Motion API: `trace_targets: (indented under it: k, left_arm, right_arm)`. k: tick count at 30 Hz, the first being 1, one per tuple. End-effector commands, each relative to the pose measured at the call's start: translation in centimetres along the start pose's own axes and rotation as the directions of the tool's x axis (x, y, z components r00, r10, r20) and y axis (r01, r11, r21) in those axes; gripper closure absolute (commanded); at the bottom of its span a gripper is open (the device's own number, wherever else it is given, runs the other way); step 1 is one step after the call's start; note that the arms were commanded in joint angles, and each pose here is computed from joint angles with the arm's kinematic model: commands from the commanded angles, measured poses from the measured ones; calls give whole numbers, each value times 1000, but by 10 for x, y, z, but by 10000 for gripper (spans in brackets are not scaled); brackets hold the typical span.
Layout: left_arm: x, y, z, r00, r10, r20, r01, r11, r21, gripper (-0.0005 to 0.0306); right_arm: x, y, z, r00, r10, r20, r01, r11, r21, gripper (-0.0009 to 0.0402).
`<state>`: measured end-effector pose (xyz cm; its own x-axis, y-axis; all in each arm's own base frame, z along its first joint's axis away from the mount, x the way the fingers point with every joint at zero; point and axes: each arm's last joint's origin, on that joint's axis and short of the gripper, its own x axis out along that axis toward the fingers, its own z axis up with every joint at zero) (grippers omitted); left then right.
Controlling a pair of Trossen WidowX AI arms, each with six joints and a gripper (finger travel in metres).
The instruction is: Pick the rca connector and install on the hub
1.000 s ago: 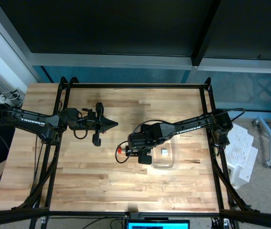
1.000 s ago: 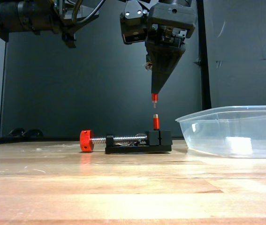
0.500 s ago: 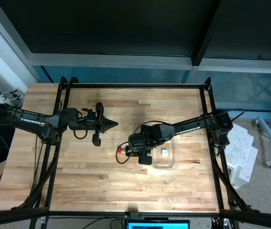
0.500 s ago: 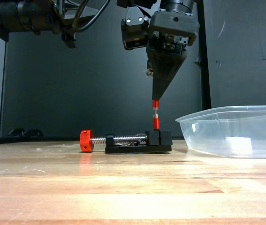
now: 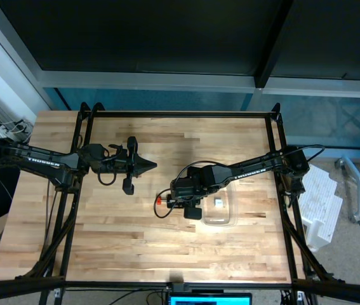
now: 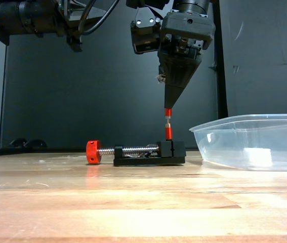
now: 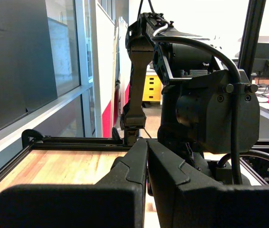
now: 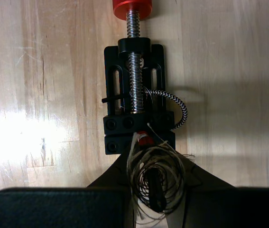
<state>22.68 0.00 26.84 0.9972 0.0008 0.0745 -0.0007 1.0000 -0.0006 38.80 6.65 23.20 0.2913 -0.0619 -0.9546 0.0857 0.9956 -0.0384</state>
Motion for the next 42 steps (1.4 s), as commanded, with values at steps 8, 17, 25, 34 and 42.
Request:
trace_targets:
  k: [8, 17, 25, 34, 42]
  left_arm:
    - [0, 0, 0, 1000, 0, 0, 0, 1000, 0, 300]
    - [0, 0, 0, 1000, 0, 0, 0, 1000, 0, 300]
    - [0, 0, 0, 1000, 0, 0, 0, 1000, 0, 300]
    - [0, 0, 0, 1000, 0, 0, 0, 1000, 0, 300]
    - [0, 0, 0, 1000, 0, 0, 0, 1000, 0, 300]
  right_arm:
    - [0, 0, 0, 1000, 0, 1, 0, 1000, 4, 393]
    - [0, 0, 0, 1000, 1, 3, -1, 1000, 7, 324]
    - [0, 0, 0, 1000, 1, 3, -1, 1000, 11, 274]
    - [0, 0, 0, 1000, 1, 3, -1, 1000, 10, 264]
    - [0, 0, 0, 1000, 1, 4, -1, 1000, 10, 265]
